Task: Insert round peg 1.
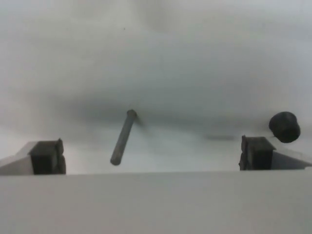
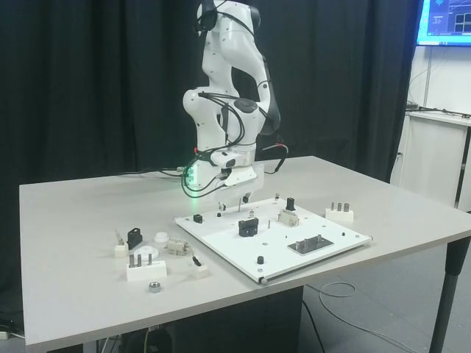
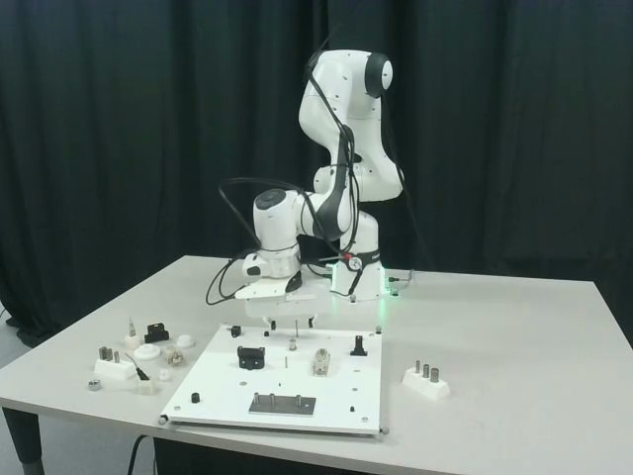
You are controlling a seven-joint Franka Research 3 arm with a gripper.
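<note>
While hovering above the white board's (image 3: 213,391) far edge, gripper (image 1: 151,158) spread wide, gripping nothing. Thin grey round peg (image 1: 123,137) standing upright on board, between the fingertips (image 1: 46,156).

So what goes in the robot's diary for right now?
tool: open, holding nothing | round peg: upright in white board | tool above peg

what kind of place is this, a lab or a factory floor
Most likely a robotics lab or test cell, not a production floor: a lone white arm bolted to a grey table, a white assembly board with small fittings, and black curtains all around.
</note>
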